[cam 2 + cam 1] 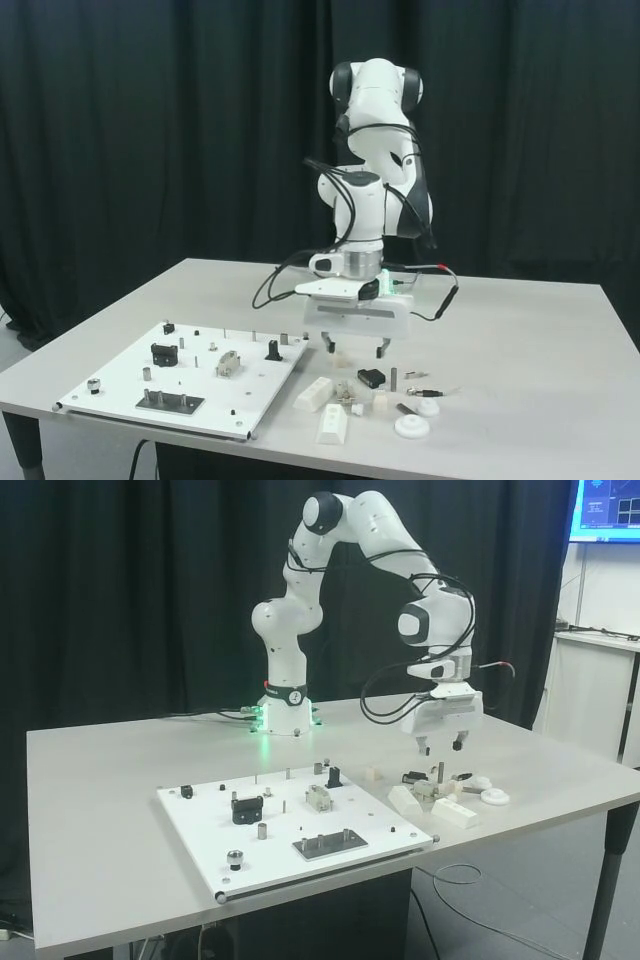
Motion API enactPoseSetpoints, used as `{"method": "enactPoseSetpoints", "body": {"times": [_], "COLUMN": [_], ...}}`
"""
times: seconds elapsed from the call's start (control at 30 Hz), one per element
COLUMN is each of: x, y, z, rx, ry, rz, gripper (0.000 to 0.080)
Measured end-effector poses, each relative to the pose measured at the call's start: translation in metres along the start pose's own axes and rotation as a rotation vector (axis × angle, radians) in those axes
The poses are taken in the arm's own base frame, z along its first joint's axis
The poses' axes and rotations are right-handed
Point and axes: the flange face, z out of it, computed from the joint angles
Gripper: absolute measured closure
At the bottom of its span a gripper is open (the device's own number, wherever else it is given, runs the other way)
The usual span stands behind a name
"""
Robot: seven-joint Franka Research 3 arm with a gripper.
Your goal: Remove round peg 4.
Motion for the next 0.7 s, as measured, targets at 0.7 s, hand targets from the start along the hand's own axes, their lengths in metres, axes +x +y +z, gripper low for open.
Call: {"method": "enactPoseSetpoints", "body": {"times": [0.7], "x": [0.066], "y": [0.037], "z": [-0.015], "rx": [0.001], "ry": [0.076], "rz": [0.050], "gripper": [0.0003]}}
